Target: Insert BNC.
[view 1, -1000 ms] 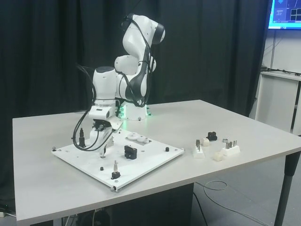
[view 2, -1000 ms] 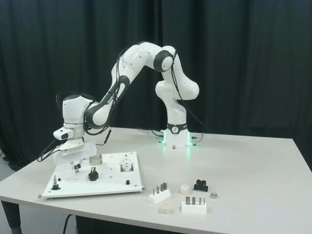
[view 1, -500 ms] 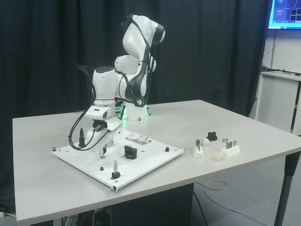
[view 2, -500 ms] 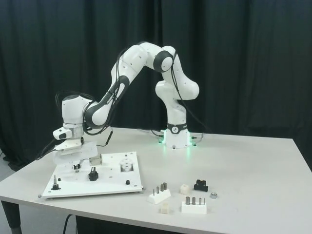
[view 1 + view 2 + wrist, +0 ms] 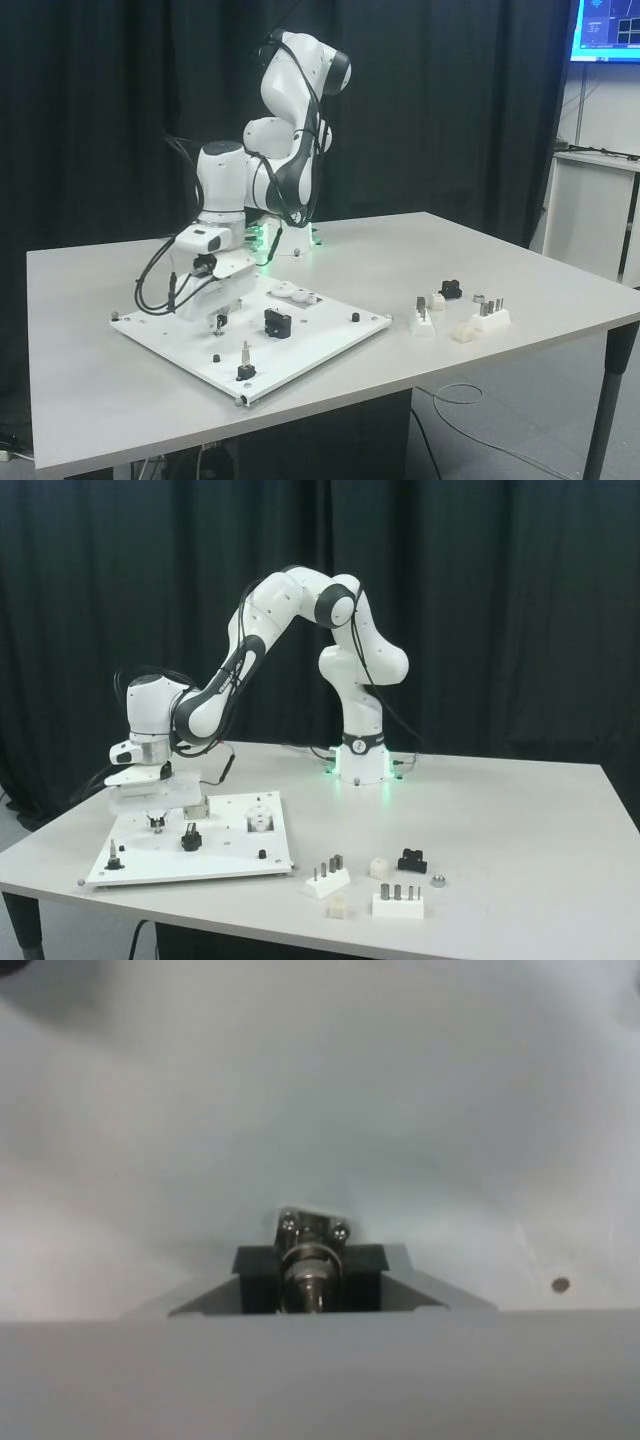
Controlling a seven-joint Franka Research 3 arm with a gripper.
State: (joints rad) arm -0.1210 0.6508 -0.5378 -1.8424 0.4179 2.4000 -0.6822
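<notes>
Apparently BNC (image 5: 311, 1272) seated on board (image 5: 300, 345); we cannot tell fingers' state; gripper (image 5: 217, 318) above board; release, retreat remain.

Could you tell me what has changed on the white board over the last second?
The tool has risen from the white board and drifted a little toward the board's far end from the loose parts; the BNC connector shows between its fingers in the wrist view. The board's fixtures and the loose parts on the grey table stayed put.
</notes>
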